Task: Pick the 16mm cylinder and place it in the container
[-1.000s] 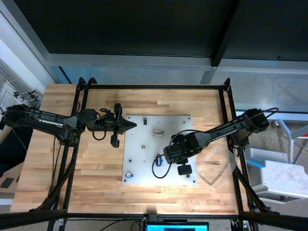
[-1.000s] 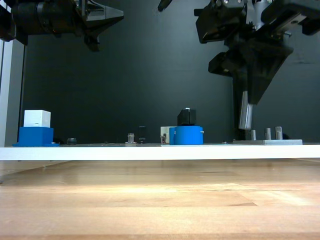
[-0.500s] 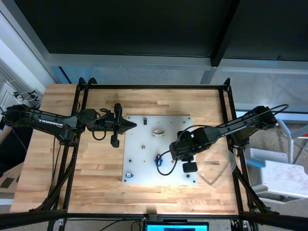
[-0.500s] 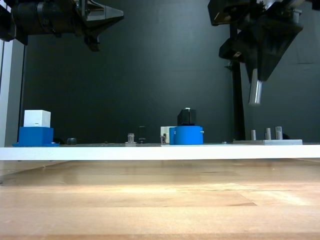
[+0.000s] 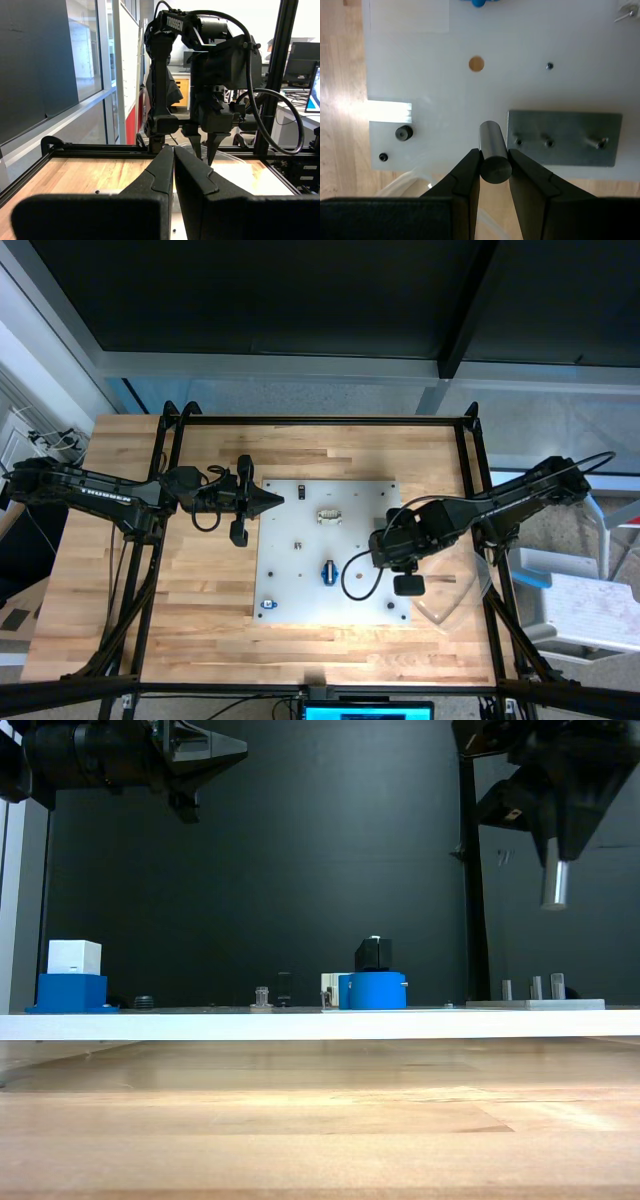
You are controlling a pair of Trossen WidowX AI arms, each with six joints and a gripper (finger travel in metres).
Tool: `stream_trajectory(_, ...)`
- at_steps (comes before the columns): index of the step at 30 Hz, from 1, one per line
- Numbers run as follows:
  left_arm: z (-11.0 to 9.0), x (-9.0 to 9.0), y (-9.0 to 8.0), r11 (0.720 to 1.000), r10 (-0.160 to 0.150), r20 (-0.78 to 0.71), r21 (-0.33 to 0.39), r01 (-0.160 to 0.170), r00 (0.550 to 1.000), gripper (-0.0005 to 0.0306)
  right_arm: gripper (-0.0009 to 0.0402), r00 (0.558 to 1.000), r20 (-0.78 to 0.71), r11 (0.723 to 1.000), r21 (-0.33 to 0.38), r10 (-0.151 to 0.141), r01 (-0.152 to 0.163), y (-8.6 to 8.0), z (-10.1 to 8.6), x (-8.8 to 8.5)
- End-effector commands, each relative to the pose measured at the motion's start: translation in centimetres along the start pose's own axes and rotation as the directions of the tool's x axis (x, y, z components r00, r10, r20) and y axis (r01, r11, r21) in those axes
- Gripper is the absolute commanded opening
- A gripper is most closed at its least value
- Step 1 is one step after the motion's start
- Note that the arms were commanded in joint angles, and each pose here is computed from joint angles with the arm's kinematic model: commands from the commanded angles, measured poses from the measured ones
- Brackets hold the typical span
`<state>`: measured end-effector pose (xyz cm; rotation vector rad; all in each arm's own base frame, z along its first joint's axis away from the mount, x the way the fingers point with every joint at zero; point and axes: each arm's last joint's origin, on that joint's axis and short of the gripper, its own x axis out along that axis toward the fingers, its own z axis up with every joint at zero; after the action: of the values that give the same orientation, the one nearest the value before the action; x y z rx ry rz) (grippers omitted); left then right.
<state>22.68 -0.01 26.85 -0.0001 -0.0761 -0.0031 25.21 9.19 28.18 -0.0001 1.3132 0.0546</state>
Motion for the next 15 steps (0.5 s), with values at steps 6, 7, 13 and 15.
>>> stream_trajectory(6,0.0,0.0,0.0,1.000,0.000,0.000,0.000,0.000,1.000,0.0000,0.0039,1.000,-0.017,0.999,0.038,0.004,-0.004,0.4,-2.1,0.0)
stream_trajectory(7,0.0,0.0,0.0,1.000,0.000,0.000,0.000,0.000,1.000,0.0000,0.0039,1.000,-0.019,0.999,0.043,0.005,-0.004,0.5,-2.3,0.0)
stream_trajectory(13,0.0,0.0,0.0,1.000,0.000,0.000,0.000,0.000,1.000,0.0000,0.0039,0.999,-0.040,0.997,0.078,0.004,-0.001,0.7,-3.7,0.4)
stream_trajectory(15,0.0,0.0,0.0,1.000,0.000,0.000,0.000,0.000,1.000,0.0000,0.0039,0.999,-0.049,0.996,0.087,0.002,0.002,0.8,-4.2,0.4)
